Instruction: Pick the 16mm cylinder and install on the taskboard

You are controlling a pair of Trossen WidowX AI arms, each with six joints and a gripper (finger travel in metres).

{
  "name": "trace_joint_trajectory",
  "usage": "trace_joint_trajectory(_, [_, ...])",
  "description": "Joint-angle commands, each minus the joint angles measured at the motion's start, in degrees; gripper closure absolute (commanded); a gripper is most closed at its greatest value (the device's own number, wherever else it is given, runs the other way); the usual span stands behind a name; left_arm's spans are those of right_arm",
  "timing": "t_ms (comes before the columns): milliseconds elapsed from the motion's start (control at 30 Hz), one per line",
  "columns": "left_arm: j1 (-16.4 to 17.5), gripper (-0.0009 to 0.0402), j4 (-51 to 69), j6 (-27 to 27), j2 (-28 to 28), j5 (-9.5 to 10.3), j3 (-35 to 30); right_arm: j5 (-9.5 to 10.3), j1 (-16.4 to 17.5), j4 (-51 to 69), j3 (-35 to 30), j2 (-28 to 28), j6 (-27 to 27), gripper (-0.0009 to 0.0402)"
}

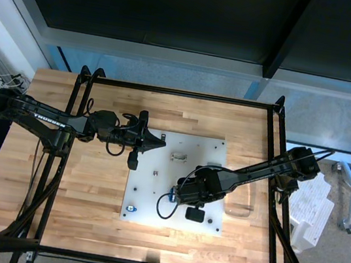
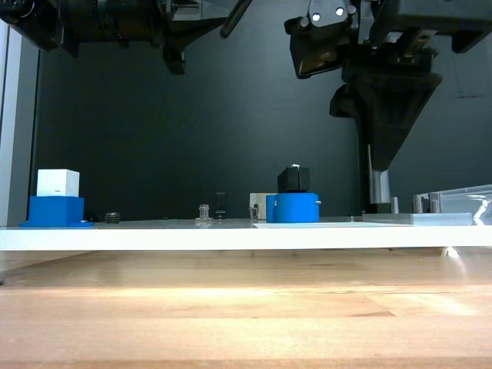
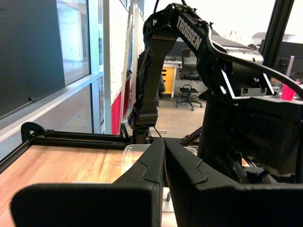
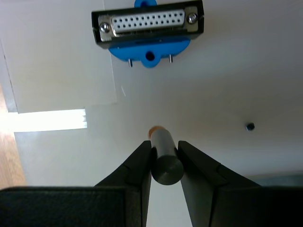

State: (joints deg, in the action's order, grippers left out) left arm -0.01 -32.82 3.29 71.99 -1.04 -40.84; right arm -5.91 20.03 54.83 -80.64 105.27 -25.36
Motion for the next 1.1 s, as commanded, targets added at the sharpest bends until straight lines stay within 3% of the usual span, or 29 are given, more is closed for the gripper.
trace_joint_trajectory(33, [0.0,0.0393,0.0,0.0,0.0,-0.02,0.0,0.00,0.0,-0.4,0.2,0.2,-0.1,0.0391])
trace_joint_trajectory(1100, [0.0,0.0393,0.0,0.0,0.0,-0.02,0.0,0.00,0.2,-2.2,2.3,0.2,-0.1,0.0391])
